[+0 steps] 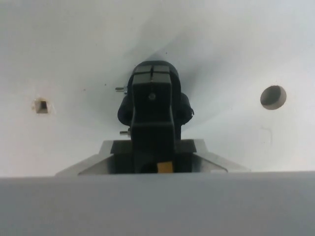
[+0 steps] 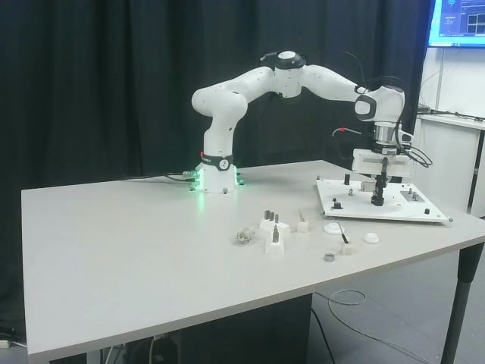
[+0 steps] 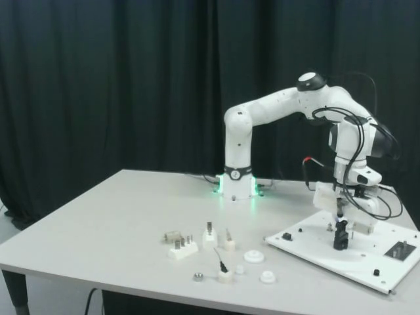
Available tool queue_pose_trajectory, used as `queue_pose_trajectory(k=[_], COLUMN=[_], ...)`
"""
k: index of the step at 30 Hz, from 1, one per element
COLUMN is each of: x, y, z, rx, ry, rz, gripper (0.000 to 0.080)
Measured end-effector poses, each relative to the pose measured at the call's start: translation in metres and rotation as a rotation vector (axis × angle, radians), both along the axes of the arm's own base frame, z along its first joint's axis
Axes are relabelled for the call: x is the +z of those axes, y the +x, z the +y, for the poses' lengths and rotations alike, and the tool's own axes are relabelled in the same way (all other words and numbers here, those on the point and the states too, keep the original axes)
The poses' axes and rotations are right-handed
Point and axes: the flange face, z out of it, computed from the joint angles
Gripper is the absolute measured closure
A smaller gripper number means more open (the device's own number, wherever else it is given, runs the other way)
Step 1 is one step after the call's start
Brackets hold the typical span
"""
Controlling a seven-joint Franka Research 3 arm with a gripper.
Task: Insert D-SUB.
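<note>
My pincer (image 1: 152, 169) holds the black D-SUB plug over the white board.

Wrist view: my fingers are closed on the D-SUB plug (image 1: 152, 96), which hangs upright just above the white board (image 1: 74, 59); a round hole (image 1: 272, 97) lies well to one side of the plug and a small square opening (image 1: 41, 105) to the other.
First room view: my pincer (image 2: 379, 189) is low over the board (image 2: 394, 211), which lies on the grey worktop (image 2: 136, 235); loose small parts (image 2: 273, 231) sit near the board's edge.
Second room view: the plug (image 3: 340, 237) looks to be touching or just above the board (image 3: 315, 246). I judge I am at the seating step; next I need a straight downward press with the plug kept square to its socket, which I cannot see.
</note>
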Motion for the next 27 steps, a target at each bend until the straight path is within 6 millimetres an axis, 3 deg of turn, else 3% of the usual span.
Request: queue_pose_trajectory(k=[9, 10, 11, 12, 17, 18, 27], x=[-0.001, -0.001, -0.001, -0.001, 0.002, 0.004, 0.025], y=[-0.001, -0.001, -0.001, -0.001, -0.001, -0.001, -0.001], z=[-0.001, -0.001, -0.001, -0.001, 0.0, 0.0, -0.002], rx=[-0.02, -0.023, -0.027, -0.03, -0.045, -0.047, -0.059], ry=[-0.001, -0.001, 0.0, 0.0, 0.011, 0.014, 0.046], rz=[0.003, 0.004, 0.005, 0.005, 0.009, 0.01, 0.039], gripper=[0.0649, 0.0534, 0.0534, 0.0181, 0.0181, 0.0048, 0.0012])
